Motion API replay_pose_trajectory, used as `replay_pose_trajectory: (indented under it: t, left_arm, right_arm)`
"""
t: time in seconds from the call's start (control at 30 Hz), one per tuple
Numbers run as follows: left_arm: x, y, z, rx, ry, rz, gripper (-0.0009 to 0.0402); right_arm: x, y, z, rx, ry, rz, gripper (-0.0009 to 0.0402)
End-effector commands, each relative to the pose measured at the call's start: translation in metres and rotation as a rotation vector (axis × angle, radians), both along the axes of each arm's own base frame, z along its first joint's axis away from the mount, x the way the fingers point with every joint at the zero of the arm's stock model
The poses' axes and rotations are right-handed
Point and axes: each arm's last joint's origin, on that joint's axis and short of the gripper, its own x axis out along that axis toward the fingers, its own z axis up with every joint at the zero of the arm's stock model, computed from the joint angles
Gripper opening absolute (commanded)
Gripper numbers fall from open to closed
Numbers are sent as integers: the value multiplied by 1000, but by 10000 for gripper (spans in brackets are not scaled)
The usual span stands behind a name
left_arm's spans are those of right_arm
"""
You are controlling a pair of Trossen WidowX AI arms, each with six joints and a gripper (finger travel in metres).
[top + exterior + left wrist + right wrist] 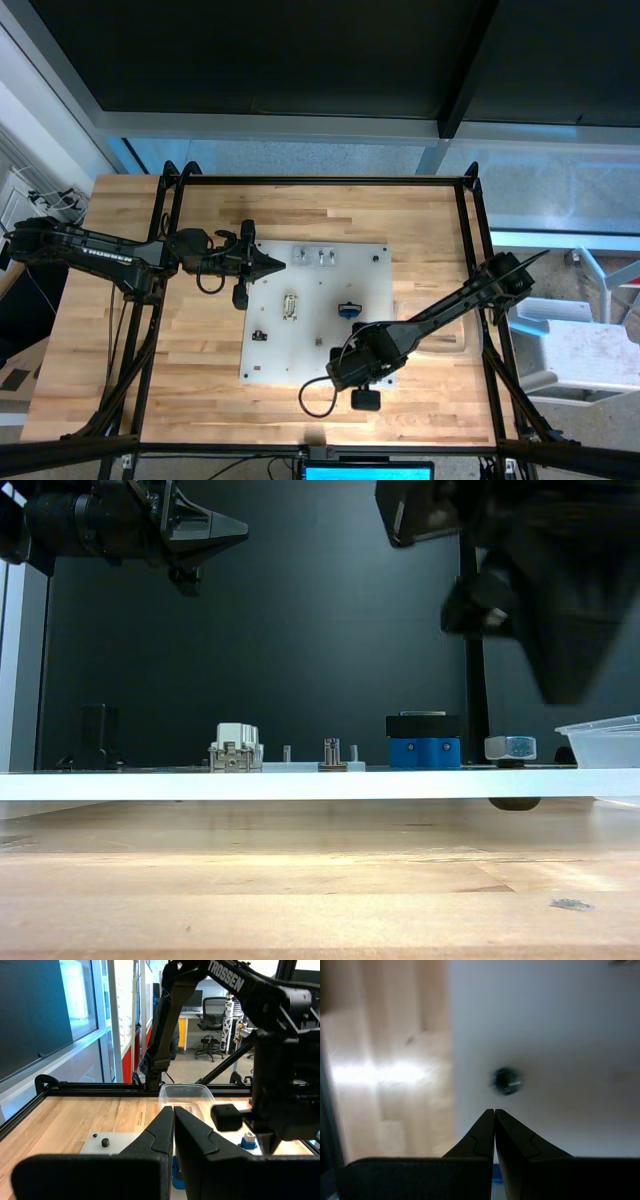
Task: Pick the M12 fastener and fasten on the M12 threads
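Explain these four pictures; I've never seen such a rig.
Two black robot arms stand at a wooden table, reaching over a white board. One picture looks down from above, one level along the tabletop, one from each arm along its gripper. The board carries small fittings, such as a blue block; a clear tray stands beside it. The left gripper hangs high, shut. The right gripper is shut above the board's near right edge, by a small dark round thing, too blurred to name. Neither visibly holds anything.
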Motion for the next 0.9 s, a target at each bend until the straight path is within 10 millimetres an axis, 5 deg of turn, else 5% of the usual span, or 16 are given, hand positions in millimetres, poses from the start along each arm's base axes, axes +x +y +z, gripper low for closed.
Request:
replay_pose_trajectory:
  t: [0.03,0.9]
  left_arm:
    - [0,0,0,0,0,0,0]
    - [0,0,0,0,0,0,0]
  right_arm:
    - [1,-3,7,-93,-38,-26,0]
    - [12,1,-23,-105,-6,17,0]
